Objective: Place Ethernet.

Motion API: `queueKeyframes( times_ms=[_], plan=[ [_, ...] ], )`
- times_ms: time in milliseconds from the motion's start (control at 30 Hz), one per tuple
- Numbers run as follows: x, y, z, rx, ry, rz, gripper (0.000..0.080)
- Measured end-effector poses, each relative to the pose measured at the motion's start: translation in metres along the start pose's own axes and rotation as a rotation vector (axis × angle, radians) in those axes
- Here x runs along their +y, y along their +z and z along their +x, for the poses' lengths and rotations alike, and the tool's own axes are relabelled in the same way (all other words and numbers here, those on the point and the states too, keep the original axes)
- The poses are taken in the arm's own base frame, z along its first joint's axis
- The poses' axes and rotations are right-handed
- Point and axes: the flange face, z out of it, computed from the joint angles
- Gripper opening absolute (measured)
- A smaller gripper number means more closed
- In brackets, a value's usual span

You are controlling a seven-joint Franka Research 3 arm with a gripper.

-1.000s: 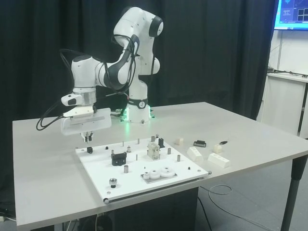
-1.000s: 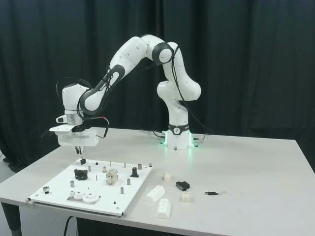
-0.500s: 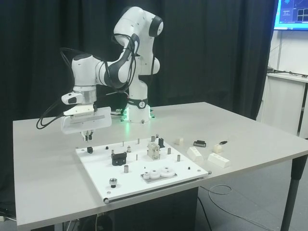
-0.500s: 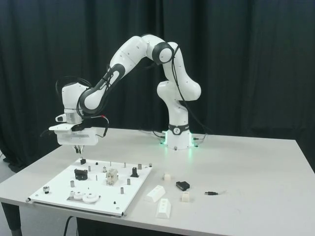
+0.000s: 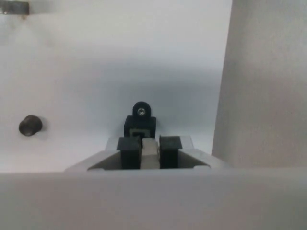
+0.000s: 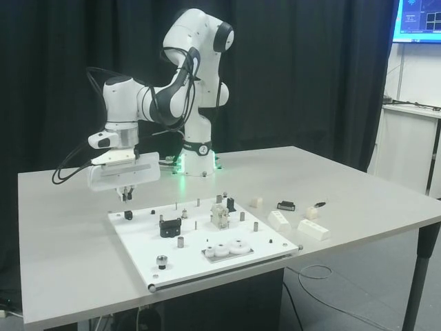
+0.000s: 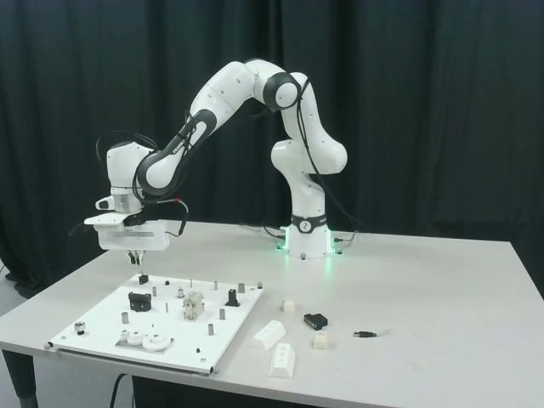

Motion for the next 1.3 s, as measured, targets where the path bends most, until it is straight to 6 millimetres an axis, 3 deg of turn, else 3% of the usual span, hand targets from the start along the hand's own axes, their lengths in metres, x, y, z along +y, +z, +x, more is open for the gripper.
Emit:
queueKeyframes(
  times_ms=[800, 1067, 1300],
  plan=[
    [-0.007, -0.004, 0.001, 0.003, 0.018, 0.005, 0.008],
    [-0.026, -0.012, 0.0, -0.006, 0.037, 0.025, 0.008],
    [-0.054, -0.021, -0.004, -0.033, 0.036, 0.053, 0.008]
  ],
)
